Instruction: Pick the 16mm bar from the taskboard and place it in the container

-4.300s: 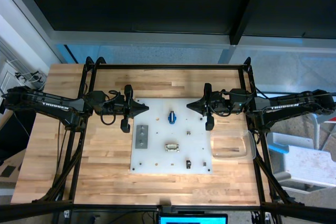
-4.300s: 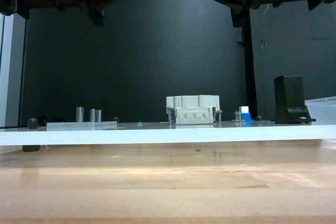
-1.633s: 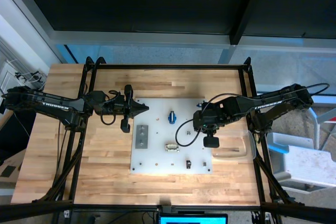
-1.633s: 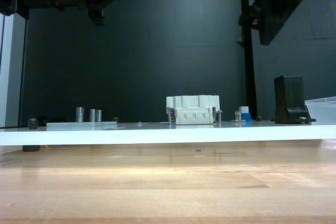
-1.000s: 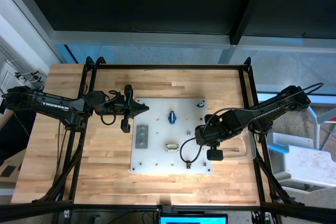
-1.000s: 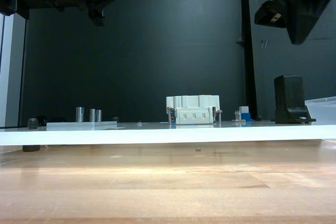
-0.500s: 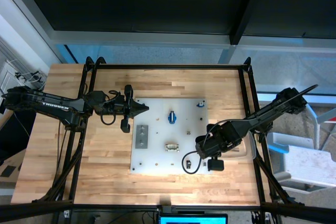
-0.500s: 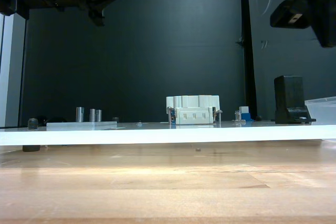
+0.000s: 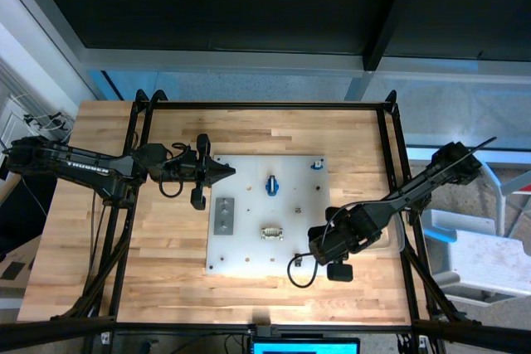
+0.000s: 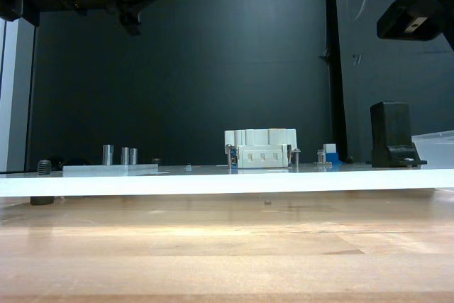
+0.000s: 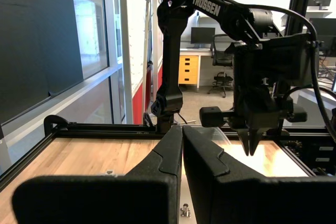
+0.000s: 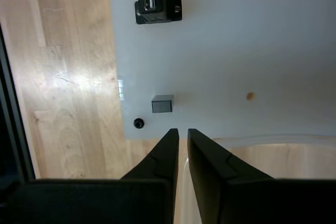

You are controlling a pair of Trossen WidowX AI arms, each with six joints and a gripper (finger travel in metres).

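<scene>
Left gripper (image 9: 229, 172): hovers high over the board's 10 o'clock corner, tips pointing toward 3 o'clock. Its fingers (image 11: 170, 148) are pressed flat together with nothing between them.
Grey block (image 9: 224, 215): lies flat on the board, at 9 o'clock from the board's centre.
Silver bars (image 10: 108, 155): three short pegs stand upright at the grey block in the low view. I cannot tell which one is the 16mm. None is gripped, and both grippers are well apart from them.
Taskboard (image 9: 249, 180): white square plate lying flat on the wooden table (image 9: 166, 288).
Blue knob (image 9: 271, 185): at 12 o'clock from the board's centre.
Silver connector (image 9: 270, 232): at 6 o'clock from the board's centre.
Right gripper (image 9: 326, 246): pointing straight down above the board's 4 o'clock edge, where the board meets the tray. The fingers (image 12: 164, 156) are closed to a narrow slit and carry nothing. A small grey square (image 12: 162, 104) sits on the board just ahead of the tips.
Container (image 9: 394, 234): clear tray on the table, just beside the board at 4 o'clock, partly under the right arm.
</scene>
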